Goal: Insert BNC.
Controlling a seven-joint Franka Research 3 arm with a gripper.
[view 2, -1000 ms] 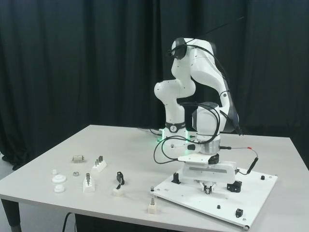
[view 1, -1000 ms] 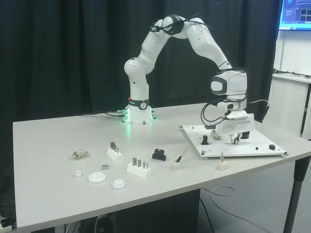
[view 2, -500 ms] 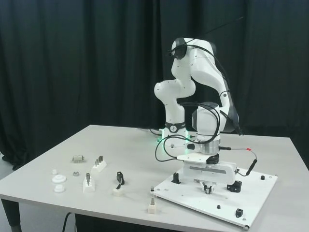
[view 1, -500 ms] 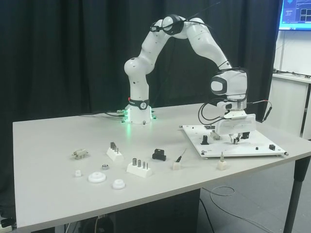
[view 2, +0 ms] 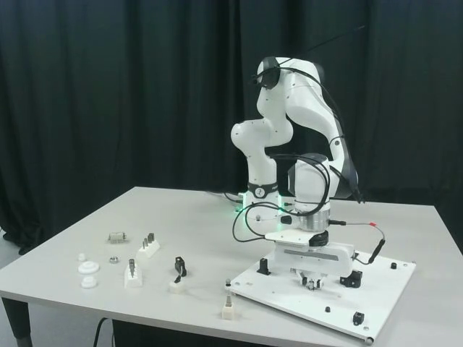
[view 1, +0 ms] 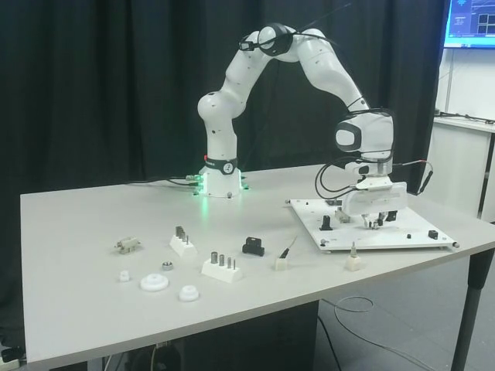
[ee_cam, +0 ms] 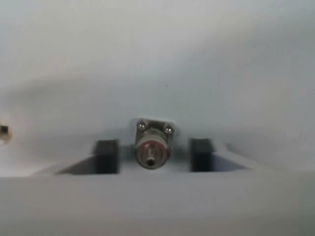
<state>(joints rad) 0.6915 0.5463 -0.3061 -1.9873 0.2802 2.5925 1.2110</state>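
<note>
- The pincer [view 2: 312,283] hangs low over the white board [view 2: 376,293], its fingers [ee_cam: 107,156] apart, grasping nothing.
- The BNC [ee_cam: 153,146] sits between them on the board.
- Risk: any sideways offset could jam the mating.

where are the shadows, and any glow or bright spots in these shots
Wrist view: a broad soft shadow crosses the white board, darkest around the BNC and the black fingers. First room view: a green glow at the arm's base and a lit screen in the upper corner. Second room view: the green glow shows again, with shade on the board under the tool.
</note>
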